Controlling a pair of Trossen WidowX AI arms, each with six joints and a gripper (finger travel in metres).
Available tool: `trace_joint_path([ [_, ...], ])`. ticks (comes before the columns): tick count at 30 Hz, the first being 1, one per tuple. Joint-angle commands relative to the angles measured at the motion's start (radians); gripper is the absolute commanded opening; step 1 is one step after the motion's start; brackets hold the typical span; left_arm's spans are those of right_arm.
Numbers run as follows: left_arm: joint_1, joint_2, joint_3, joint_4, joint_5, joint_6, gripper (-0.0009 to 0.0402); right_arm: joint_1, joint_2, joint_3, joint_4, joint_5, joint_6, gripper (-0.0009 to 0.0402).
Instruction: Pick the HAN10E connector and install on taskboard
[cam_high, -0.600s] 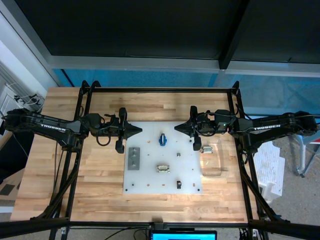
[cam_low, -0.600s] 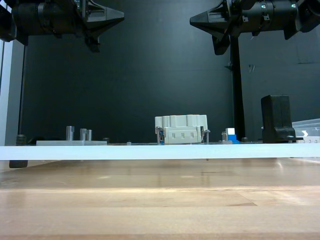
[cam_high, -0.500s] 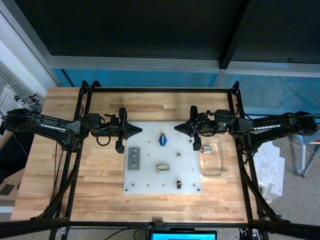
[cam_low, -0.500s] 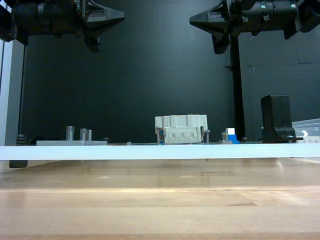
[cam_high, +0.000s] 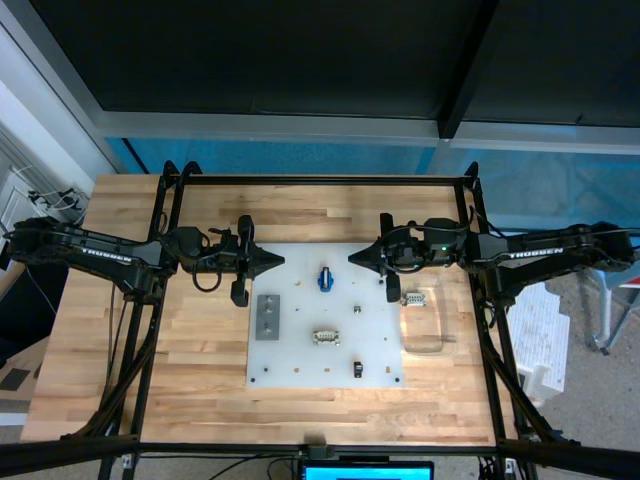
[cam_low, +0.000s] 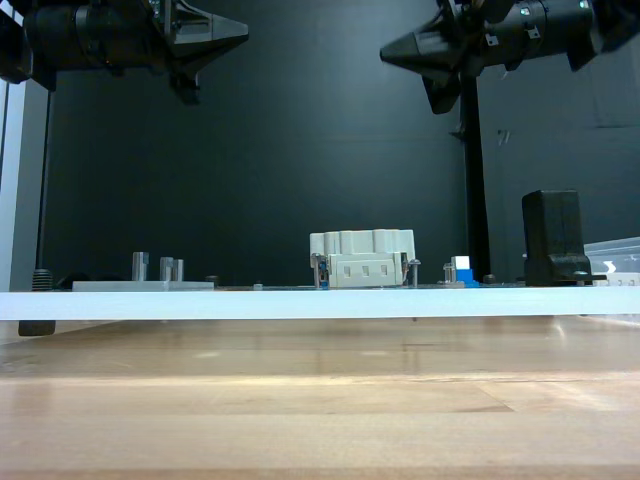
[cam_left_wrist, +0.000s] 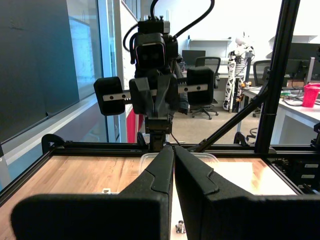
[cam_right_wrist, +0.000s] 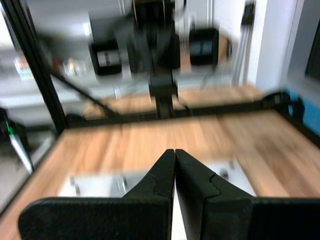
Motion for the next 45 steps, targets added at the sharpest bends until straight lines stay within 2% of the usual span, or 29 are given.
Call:
trace_joint_path([
  [1, 0.000, 0.000, 0.000, 0.000, 0.000, 0.000, 0.0001, 0.000, -0.001, 0.072, -0.220, 0.003, -0.041, 0.0000],
  [6, 0.000, 0.000, 0.000, 0.000, 0.000, 0.000, 0.0001, -0.001, 0.000, 0.169, -0.530, 0.006, -0.057, 0.0000],
  [9, 0.000, 0.000, 0.000, 0.000, 0.000, 0.000, 0.0001, -0.001, 0.003, 0.218, -0.710, 0.029, -0.059, 0.0000],
  [12, 0.000, 0.000, 0.000, 0.000, 0.000, 0.000, 0.0001, -0.001, 0.003, 0.256, -0.865, 0.032, -0.067, 0.0000],
  [16, 0.000, 0.000, 0.000, 0.000, 0.000, 0.000, 0.0001, -0.001, 0.003, 0.286, -1.030, 0.056, -0.068, 0.0000],
  [23, 0.000, 0.000, 0.000, 0.000, 0.000, 0.000, 0.0001, 0.002, 0.003, 0.290, -1.251, 0.056, -0.065, 0.0003],
  [27, 0.000, 0.000, 0.000, 0.000, 0.000, 0.000, 0.0001, 0.003, 0.003, 0.290, -1.338, 0.060, -0.063, 0.0016],
  [30, 0.000, 0.000, 0.000, 0.000, 0.000, 0.000, 0.0001, 0.005, 0.003, 0.289, -1.376, 0.081, -0.062, 0.0029],
  [36, 0.000, 0.000, 0.000, 0.000, 0.000, 0.000, 0.0001, 0.010, 0.028, 0.289, -1.402, 0.082, -0.042, 0.0057],
  [42, 0.000, 0.000, 0.000, 0.000, 0.000, 0.000, 0.0001, 0.033, 0.080, 0.287, -1.411, 0.084, -0.017, 0.0120],
  [45, 0.000, 0.000, 0.000, 0.000, 0.000, 0.000, 0.0001, 0.054, 0.082, 0.274, -1.396, 0.133, 0.010, 0.0163],
])
